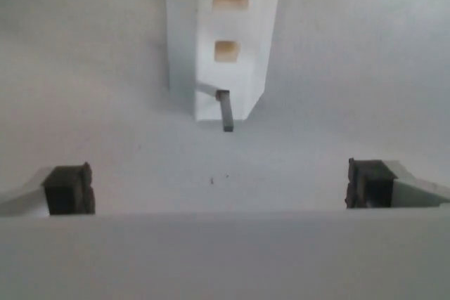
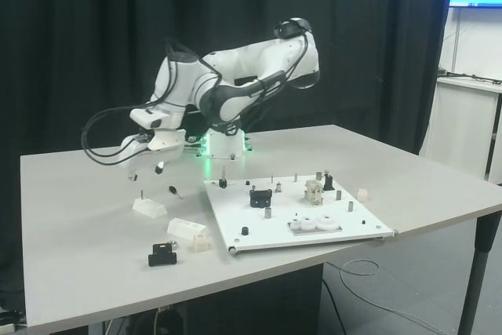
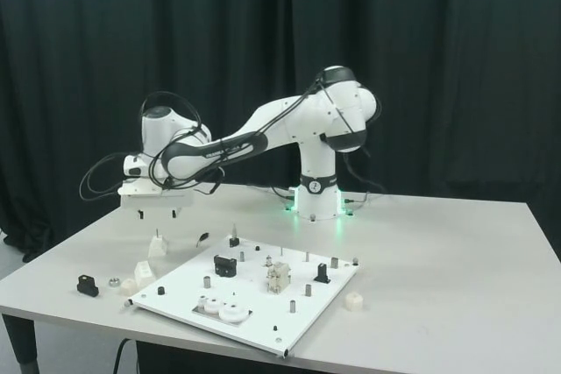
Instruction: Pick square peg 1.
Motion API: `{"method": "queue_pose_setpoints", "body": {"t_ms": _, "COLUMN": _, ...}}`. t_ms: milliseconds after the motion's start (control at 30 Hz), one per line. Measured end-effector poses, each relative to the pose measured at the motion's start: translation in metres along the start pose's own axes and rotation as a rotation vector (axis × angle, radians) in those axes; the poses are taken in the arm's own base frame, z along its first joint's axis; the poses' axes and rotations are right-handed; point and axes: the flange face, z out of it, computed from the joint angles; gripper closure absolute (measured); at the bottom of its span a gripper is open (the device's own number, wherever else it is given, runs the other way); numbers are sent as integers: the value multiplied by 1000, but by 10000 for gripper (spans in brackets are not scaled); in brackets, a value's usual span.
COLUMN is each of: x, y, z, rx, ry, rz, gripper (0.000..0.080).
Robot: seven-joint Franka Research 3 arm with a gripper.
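Square peg 1 (image 1: pixel 225 110) is a thin grey peg standing upright in the near end of a white holder block (image 1: pixel 239 26) that has square holes. The room views show the peg (image 2: pixel 141 193) (image 3: pixel 157 234) on its block (image 2: pixel 149 207) (image 3: pixel 157 247) left of the white board. My gripper (image 1: pixel 219 187) (image 2: pixel 147 172) (image 3: pixel 156 214) hangs open a short way above the peg. Its black pads (image 1: pixel 69 189) are spread wide, with nothing between them and nothing touching the peg.
The white assembly board (image 2: pixel 235 217) (image 3: pixel 254 321) with several pegs, gears and black parts lies to the right. A second white block (image 2: pixel 186 229) and a black part (image 2: pixel 162 254) (image 3: pixel 86 285) lie near the table's front. A small dark object (image 2: pixel 172 191) lies beside the holder.
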Motion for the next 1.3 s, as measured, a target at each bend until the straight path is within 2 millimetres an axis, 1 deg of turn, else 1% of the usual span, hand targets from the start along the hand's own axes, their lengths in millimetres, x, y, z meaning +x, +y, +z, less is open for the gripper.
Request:
{"method": "queue_pose_setpoints", "body": {"t_ms": 267, "x": 0, "y": 13, "z": 18, "rx": 45, "ry": 25, "rz": 3, "gripper": 3}}
{"method": "queue_pose_setpoints", "body": {"t_ms": 567, "x": 9, "y": 16, "z": 33, "rx": 88, "ry": 42, "rz": 6, "gripper": 3}}
{"method": "queue_pose_setpoints", "body": {"t_ms": 733, "x": 10, "y": 20, "z": 40, "rx": 100, "ry": 35, "rz": 9, "gripper": 3}}
{"method": "queue_pose_setpoints", "body": {"t_ms": 1000, "x": 9, "y": 23, "z": 47, "rx": 119, "ry": 26, "rz": 16, "gripper": 3}}
{"method": "queue_pose_setpoints", "body": {"t_ms": 1300, "x": 10, "y": 23, "z": 49, "rx": 129, "ry": 24, "rz": 16, "gripper": 3}}
